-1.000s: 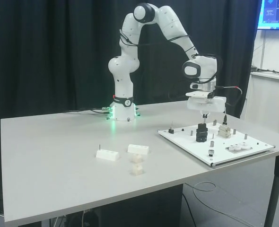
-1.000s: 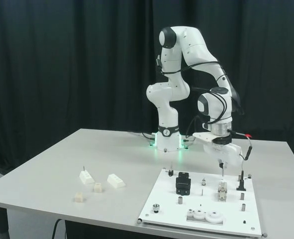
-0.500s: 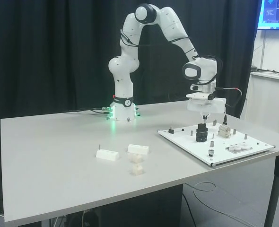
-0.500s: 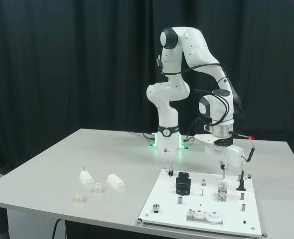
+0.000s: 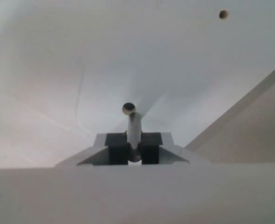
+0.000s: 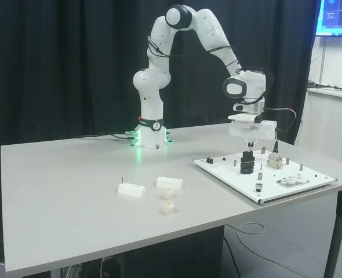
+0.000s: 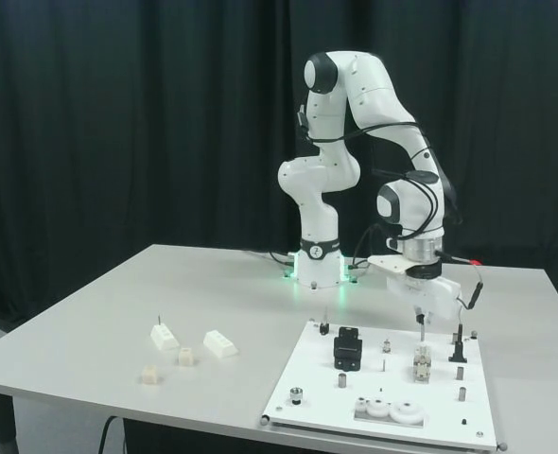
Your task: Insert round peg 2.
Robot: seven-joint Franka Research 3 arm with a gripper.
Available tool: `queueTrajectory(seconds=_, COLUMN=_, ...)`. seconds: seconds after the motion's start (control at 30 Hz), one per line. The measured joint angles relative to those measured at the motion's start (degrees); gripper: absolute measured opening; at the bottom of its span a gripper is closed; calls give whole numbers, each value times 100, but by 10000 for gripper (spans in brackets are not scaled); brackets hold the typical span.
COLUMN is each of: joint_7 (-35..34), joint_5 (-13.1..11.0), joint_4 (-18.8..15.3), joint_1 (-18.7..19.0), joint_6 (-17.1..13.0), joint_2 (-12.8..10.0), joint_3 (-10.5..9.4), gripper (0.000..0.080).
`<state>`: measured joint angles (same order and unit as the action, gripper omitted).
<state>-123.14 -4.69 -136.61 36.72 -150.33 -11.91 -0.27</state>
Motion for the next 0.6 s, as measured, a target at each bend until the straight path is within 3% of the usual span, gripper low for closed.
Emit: queueTrajectory(seconds=0.6, joint_7=-46, joint_5=129, joint_4=0, joint_1=14, joint_6=-98, joint_2=-23, joint_3=-4, gripper=55)
